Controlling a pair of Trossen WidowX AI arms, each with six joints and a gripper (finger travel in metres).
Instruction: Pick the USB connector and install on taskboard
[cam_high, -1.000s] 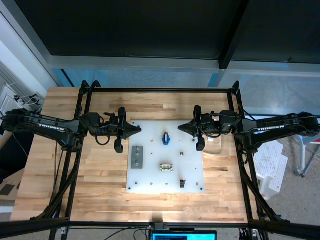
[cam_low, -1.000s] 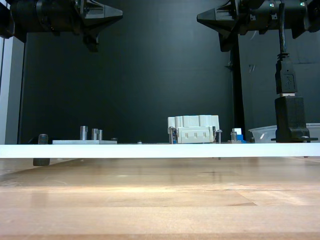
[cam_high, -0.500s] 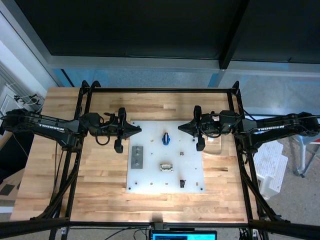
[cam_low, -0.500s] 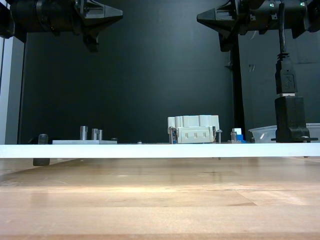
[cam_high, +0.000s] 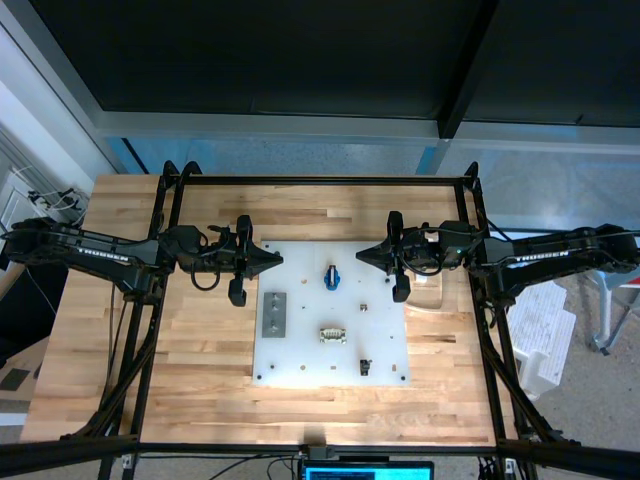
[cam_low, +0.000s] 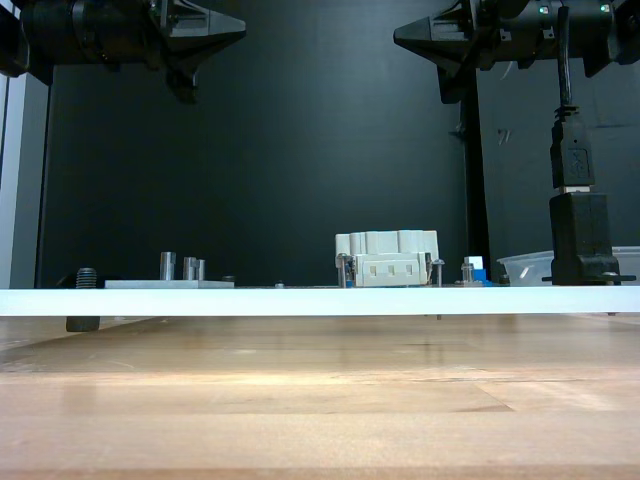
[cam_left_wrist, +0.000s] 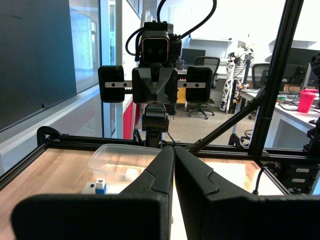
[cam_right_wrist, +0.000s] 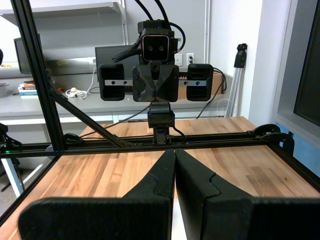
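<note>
The white taskboard (cam_high: 300, 360) lies mid-table, carrying a grey block (cam_high: 273, 314), a blue knob (cam_high: 332, 277) and a metal multi-pin socket (cam_high: 333, 335). At the board's near right, the black USB connector (cam_high: 365, 366) stands upright in a small black port (cam_low: 582, 250), its plug body (cam_low: 573, 160) and thin cable rising above. My left gripper (cam_high: 278, 259) hovers high over the board's far left edge, shut and empty. Facing it over the far right edge, my right gripper (cam_high: 360, 253) is also shut and empty. Both wrist views show fingers pressed together (cam_left_wrist: 173, 148) (cam_right_wrist: 174, 151).
A clear plastic container (cam_high: 430, 290) sits on the table just right of the board, under the right arm. A black metal frame (cam_high: 320, 181) runs around the table. Bare wood lies in front of the board.
</note>
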